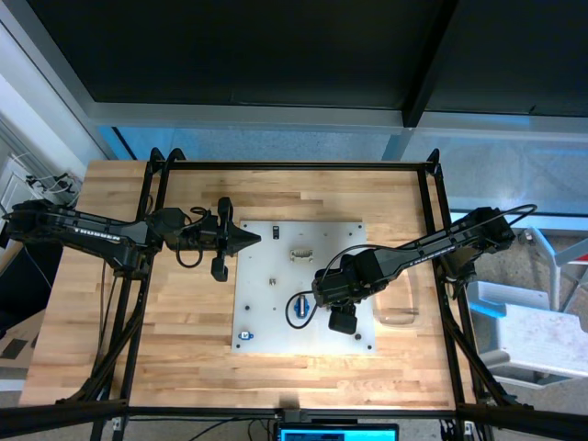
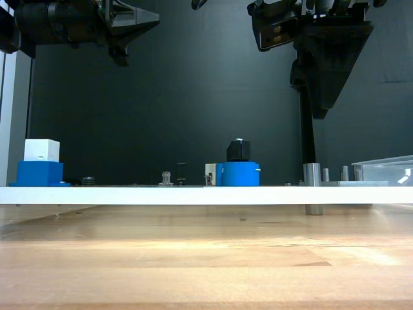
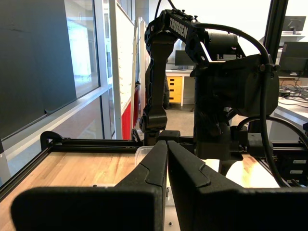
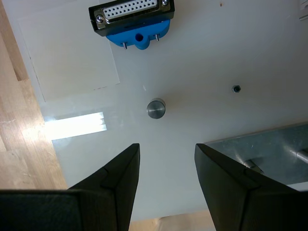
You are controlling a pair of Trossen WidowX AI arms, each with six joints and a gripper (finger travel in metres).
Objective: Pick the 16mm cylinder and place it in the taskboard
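Observation:
The 16mm cylinder point(image 4: 156, 109), a short silver round peg, stands upright in the white taskboard point(image 4: 192, 62). In the low view the cylinder point(image 2: 312, 174) rises above the taskboard point(image 2: 193, 194) and a stub of it shows under the board. My right gripper point(image 4: 167, 147) hangs open well above it, with nothing between the fingers. From above, the right gripper point(image 1: 343, 322) sits over the near right part of the taskboard point(image 1: 276, 303). My left gripper point(image 1: 250, 237) is shut and empty, held high at the board's left edge. Its closed fingers point(image 3: 159, 168) point across at the right arm.
A blue connector with a D-sub face point(image 4: 132, 21) and a grey metal block point(image 4: 269, 149) flank the cylinder. A blue round fitting point(image 2: 240, 173), a blue block with a white cube point(image 2: 40, 169) and a clear tray point(image 1: 400, 303) stand around. A black frame point(image 1: 294, 166) borders the table.

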